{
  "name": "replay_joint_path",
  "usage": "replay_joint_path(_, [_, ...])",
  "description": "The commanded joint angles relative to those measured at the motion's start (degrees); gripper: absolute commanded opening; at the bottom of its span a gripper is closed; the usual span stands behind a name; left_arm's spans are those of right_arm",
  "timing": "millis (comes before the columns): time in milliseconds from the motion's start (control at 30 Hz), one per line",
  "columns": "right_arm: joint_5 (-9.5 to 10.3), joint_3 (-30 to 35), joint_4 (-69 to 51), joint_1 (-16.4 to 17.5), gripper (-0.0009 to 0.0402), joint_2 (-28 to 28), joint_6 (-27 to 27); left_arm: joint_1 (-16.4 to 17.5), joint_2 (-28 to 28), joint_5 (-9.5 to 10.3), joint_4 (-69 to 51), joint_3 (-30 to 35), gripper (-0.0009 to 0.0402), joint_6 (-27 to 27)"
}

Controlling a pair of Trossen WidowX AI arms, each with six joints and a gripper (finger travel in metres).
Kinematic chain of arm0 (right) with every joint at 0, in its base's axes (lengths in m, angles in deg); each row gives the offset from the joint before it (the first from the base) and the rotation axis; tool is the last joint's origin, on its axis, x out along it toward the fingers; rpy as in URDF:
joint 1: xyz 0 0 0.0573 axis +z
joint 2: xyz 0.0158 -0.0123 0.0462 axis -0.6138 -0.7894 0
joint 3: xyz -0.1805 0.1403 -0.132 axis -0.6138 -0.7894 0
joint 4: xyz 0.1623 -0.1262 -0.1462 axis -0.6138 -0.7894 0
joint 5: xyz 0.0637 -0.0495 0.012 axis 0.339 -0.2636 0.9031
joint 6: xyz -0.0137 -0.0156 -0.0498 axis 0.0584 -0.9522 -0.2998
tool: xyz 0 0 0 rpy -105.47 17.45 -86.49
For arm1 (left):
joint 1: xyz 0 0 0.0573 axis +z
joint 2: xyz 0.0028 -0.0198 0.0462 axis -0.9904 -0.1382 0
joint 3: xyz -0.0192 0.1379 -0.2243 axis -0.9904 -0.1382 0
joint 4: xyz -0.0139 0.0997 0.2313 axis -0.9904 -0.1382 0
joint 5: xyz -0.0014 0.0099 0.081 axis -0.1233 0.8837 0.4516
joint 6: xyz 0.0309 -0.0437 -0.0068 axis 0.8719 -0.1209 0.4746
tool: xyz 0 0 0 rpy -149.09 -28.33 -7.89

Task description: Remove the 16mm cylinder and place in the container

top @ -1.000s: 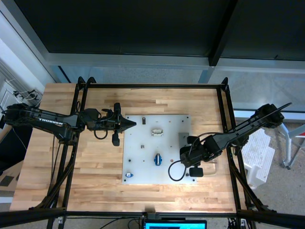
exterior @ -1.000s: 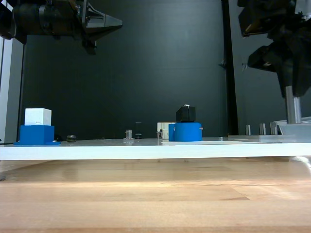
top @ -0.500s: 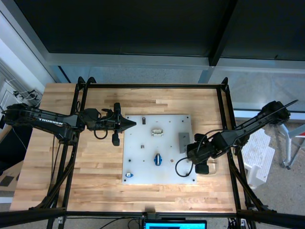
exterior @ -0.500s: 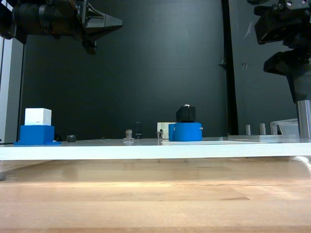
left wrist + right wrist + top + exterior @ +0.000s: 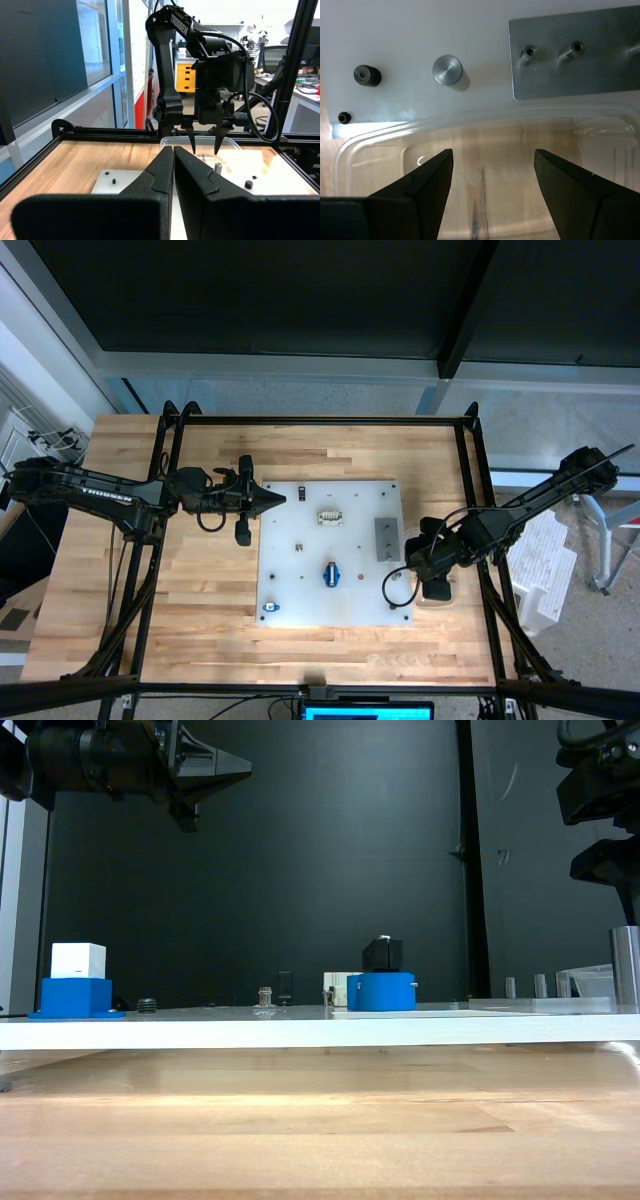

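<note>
Your right gripper hangs over the container, its jaws spread wide and holding nothing. The 16mm cylinder stands upright on the white board, just beside the container's rim and near the grey metal block, clear of the jaws. Your left gripper is raised above the table by the board's far left corner, jaws pressed together and empty.
</note>
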Motion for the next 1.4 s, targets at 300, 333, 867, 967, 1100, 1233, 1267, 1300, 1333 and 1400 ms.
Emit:
replay_joint_path(300, [-0.02,-0.20,0.13,0.26,0.0220,-0.04,-0.59,0.00,-0.02,-0.02,0.00,0.00,0.0000,0.00])
replay_joint_path(333, [-0.02,-0.20,0.15,0.28,0.0220,-0.07,-0.59,0.00,-0.02,-0.02,0.00,0.00,0.0000,0.00])
replay_joint_path(867, [-1.51,6.03,3.28,0.42,0.0220,-7.74,-4.83,0.00,-0.02,-0.02,0.00,0.00,0.0000,0.00])
replay_joint_path(967, [-1.51,7.65,3.89,0.50,0.0220,-9.90,-5.16,0.02,-0.02,-0.02,0.00,0.00,0.0000,0.00])
replay_joint_path(1100, [-1.49,9.03,4.20,0.52,0.0220,-12.07,-5.18,0.02,-0.02,-0.02,0.00,0.00,0.0000,0.00])
replay_joint_path(1233, [-1.51,8.90,5.09,0.52,0.0220,-14.05,-5.20,0.02,-0.02,-0.02,0.02,0.00,0.0000,0.00])
replay_joint_path(1267, [-1.51,8.81,5.18,0.50,0.0220,-14.49,-5.18,0.00,-0.02,-0.02,0.00,0.00,0.0000,0.00])
replay_joint_path(1300, [-1.51,8.68,5.29,0.50,0.0219,-14.80,-5.18,0.00,-0.02,-0.02,0.00,0.00,0.0000,0.00])
replay_joint_path(1333, [-1.51,8.39,5.64,0.50,0.0219,-14.91,-5.18,0.02,-0.02,-0.02,0.00,0.00,0.0000,0.00])
replay_joint_path(1400, [-1.51,7.72,6.71,0.50,0.0216,-15.04,-5.16,0.00,-0.02,-0.02,0.00,0.00,0.0000,0.00])
